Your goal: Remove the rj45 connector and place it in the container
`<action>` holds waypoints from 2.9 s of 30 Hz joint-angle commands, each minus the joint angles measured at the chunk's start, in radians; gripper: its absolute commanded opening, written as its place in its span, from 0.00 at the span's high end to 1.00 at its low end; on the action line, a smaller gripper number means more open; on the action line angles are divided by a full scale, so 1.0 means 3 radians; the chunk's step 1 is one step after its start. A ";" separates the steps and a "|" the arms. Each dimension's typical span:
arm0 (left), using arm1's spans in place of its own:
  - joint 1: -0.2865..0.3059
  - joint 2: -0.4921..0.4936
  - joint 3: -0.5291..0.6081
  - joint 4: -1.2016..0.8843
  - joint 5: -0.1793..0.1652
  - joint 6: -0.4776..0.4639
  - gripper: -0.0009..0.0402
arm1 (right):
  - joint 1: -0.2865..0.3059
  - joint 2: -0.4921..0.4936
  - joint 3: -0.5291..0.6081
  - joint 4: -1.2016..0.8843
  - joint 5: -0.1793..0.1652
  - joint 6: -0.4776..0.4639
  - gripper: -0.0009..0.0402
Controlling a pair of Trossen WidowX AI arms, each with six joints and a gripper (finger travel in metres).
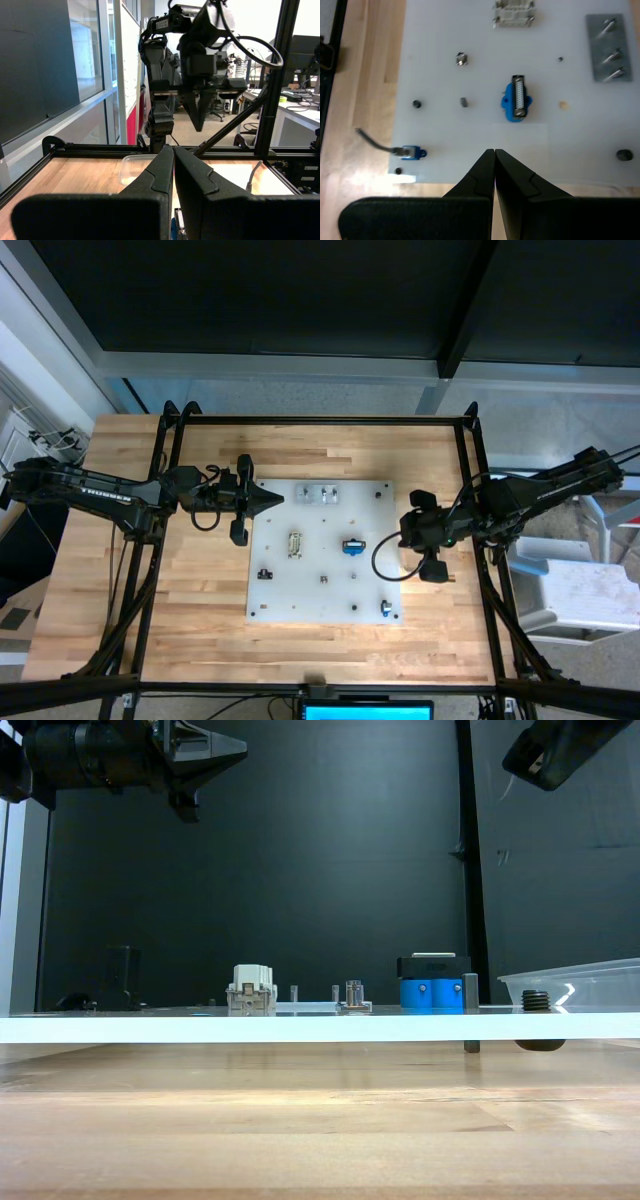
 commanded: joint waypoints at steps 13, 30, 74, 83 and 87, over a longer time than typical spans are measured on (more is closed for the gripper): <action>0.0000 0.0000 0.0001 0.0000 0.0000 0.0000 0.98 | 0.0652 0.0762 0.0420 -0.0397 -0.0057 0.0601 0.98; 0.0000 0.0001 0.0001 0.0000 0.0000 0.0000 0.98 | 0.0899 0.1268 0.0568 -0.0351 -0.0123 0.1030 0.88; 0.0001 0.0000 0.0001 0.0000 0.0000 0.0000 0.98 | 0.0871 0.1920 0.0482 0.0140 -0.0001 0.1019 0.55; 0.0000 0.0000 0.0001 0.0000 0.0000 0.0000 0.98 | 0.0855 0.1920 0.0383 0.0216 -0.0004 0.1006 0.55; 0.0000 0.0001 0.0001 0.0000 0.0000 0.0000 0.98 | 0.0843 0.1920 0.0376 0.0217 -0.0003 0.0971 0.56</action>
